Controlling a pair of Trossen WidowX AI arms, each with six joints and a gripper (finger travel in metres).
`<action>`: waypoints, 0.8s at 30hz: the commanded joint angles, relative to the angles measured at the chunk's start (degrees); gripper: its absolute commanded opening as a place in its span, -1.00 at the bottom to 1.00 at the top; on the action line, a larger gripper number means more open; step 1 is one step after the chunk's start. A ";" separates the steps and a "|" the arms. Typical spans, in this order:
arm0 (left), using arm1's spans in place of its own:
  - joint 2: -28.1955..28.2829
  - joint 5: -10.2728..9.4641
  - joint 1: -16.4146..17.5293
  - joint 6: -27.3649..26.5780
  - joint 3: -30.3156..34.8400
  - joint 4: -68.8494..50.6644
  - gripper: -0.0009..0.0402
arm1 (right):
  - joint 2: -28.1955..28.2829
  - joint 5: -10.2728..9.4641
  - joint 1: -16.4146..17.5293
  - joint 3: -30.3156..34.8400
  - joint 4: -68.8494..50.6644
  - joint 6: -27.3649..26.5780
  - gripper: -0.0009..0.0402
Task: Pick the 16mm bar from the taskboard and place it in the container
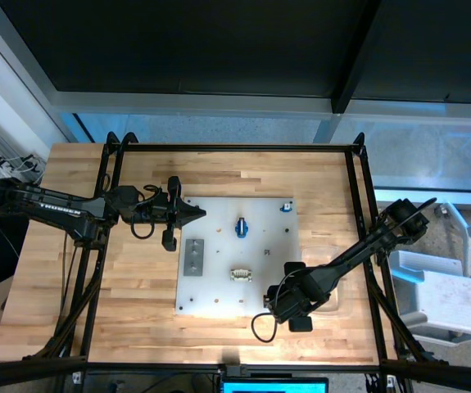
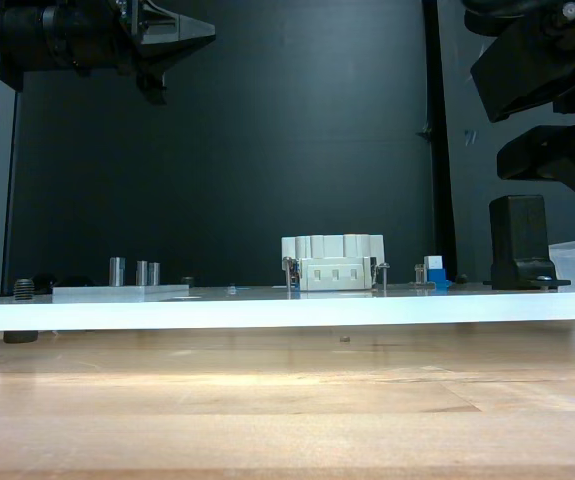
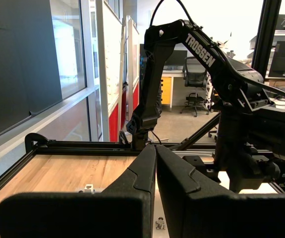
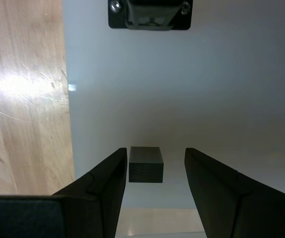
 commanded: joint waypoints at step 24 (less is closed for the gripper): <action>0.02 0.02 0.00 0.00 0.00 0.02 -0.96 | -0.39 0.07 0.11 -0.26 0.44 0.44 -0.94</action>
